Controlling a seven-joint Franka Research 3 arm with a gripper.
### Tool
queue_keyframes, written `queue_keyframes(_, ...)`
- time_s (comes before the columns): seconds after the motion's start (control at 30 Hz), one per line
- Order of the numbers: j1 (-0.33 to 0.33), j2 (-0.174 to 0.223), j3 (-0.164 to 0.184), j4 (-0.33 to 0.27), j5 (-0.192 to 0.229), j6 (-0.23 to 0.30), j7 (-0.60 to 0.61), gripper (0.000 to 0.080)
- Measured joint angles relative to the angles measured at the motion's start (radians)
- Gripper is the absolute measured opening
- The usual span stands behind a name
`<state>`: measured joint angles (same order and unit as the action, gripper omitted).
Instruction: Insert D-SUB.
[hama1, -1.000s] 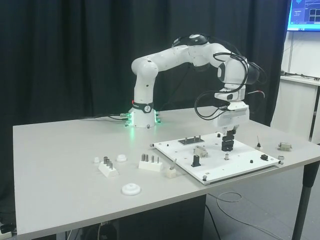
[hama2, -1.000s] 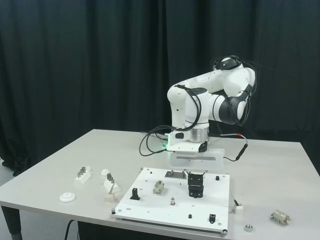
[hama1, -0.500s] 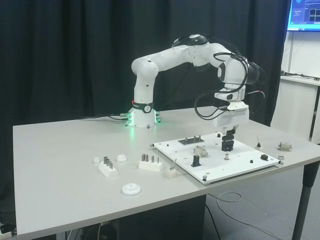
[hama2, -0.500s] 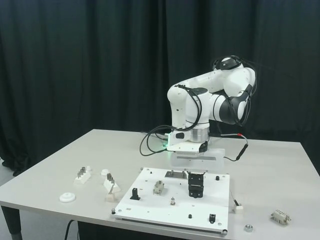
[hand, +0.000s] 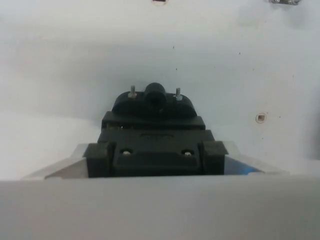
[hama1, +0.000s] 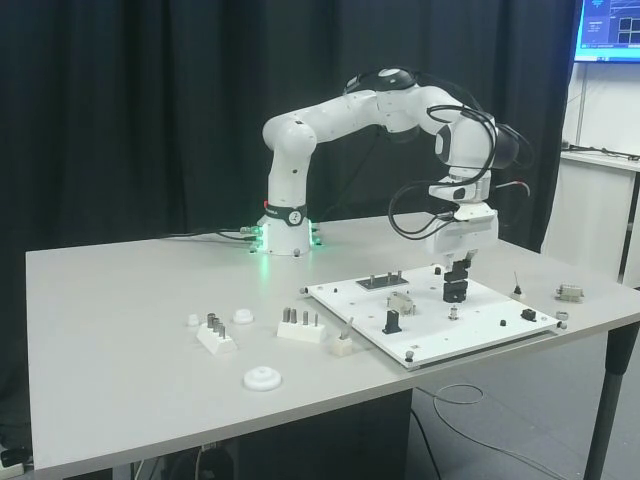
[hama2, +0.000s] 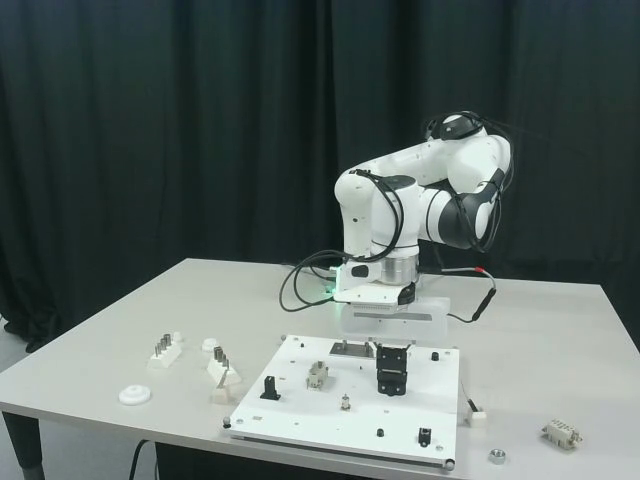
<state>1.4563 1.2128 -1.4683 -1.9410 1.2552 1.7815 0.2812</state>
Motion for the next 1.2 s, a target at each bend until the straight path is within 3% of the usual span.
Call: queue_keyframes(1.2, 0.004, 0.0, 0.002, 0.0, 0.001, 0.018, 0.022, 0.0382)
